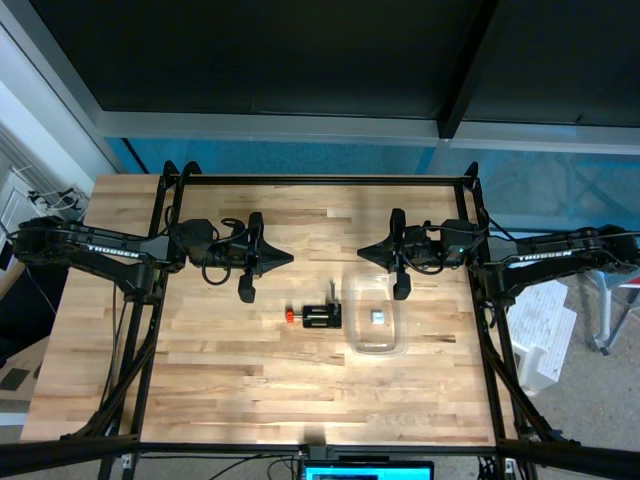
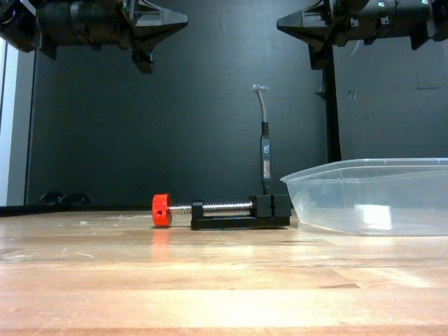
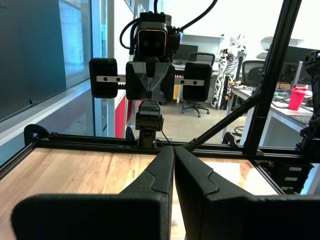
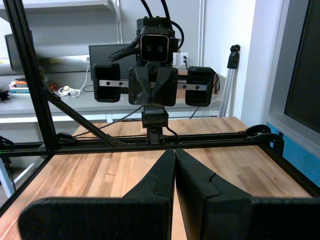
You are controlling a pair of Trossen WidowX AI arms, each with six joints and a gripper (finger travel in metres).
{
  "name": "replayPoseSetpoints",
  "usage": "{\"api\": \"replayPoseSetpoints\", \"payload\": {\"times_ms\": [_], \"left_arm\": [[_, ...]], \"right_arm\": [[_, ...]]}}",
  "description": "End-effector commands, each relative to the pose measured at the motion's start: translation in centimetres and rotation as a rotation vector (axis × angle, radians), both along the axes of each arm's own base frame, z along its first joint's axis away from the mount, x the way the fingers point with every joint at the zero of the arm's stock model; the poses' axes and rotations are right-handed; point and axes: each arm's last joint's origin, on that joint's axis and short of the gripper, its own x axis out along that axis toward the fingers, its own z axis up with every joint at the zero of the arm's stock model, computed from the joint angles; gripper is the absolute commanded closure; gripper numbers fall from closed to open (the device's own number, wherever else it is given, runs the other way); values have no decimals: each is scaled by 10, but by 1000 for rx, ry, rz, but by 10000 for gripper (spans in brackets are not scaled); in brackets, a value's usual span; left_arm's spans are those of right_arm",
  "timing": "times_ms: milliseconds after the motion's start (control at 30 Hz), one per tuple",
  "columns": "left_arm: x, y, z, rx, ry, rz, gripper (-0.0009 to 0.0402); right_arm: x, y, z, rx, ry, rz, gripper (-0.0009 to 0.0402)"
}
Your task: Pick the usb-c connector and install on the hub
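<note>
The black usb-c connector (image 2: 266,157) stands upright on the black vise (image 2: 241,210), with no gripper touching it. Its grey braided cable (image 2: 262,105) rises straight up from it. The vise (image 1: 320,316) lies mid-table with its red knob (image 2: 162,210) pointing left. My left gripper (image 1: 288,258) hangs high and left of the vise, shut with nothing in it (image 3: 173,148). My right gripper (image 1: 362,252) hangs high over the far side of the tray, shut and empty too (image 4: 175,150). The two grippers face each other tip to tip.
The clear tray (image 1: 375,345) sits just right of the vise and holds the white block (image 1: 378,317); in the low view its wall (image 2: 371,196) nearly touches the vise. A black frame rail (image 3: 100,142) borders the table.
</note>
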Motion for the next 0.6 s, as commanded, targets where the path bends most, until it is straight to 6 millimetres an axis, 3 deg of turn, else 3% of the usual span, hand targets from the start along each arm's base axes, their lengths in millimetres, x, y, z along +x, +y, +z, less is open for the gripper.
{"api": "replayPoseSetpoints", "payload": {"times_ms": [33, 600], "left_arm": [[0, 0, 0, 0, 0, 0, 393], [0, 0, 0, 0, 0, 0, 393]], "right_arm": [[0, 0, 0, 8, -2, -2, 393], [0, -1, 1, 22, -8, -11, 393]]}}
